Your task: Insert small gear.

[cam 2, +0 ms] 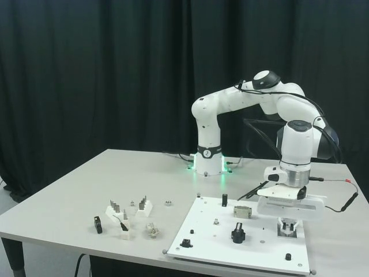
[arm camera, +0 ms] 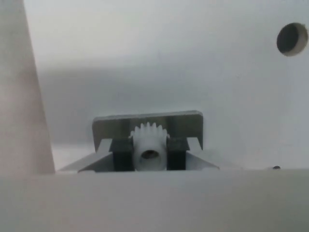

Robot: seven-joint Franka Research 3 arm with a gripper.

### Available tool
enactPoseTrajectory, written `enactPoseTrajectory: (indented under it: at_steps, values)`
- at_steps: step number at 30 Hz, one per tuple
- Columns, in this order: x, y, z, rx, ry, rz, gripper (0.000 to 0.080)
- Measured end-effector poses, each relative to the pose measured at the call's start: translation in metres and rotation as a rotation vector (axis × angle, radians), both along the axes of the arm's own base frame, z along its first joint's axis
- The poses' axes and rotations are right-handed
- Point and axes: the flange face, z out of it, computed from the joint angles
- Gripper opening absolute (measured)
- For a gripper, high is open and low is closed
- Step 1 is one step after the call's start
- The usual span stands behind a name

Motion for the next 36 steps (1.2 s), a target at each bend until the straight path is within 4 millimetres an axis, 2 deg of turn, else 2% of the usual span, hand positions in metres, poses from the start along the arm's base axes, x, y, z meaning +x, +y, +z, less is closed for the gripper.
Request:
enactPoseTrajectory:
  at_steps: [13, 18, 28, 36]
  values:
    - [0.0, -0.0001, -0.0005, 0.0, -0.006, -0.172, 0.0139]
    - [-0.0001, 0.0001, -0.0006, 0.0, -0.007, -0.165, 0.0139]
    - [-0.0004, 0.0002, -0.0016, -0.002, -0.003, -0.008, 0.0139]
    - [-0.0004, 0.0, -0.0019, -0.002, -0.005, -0.04, 0.0139]
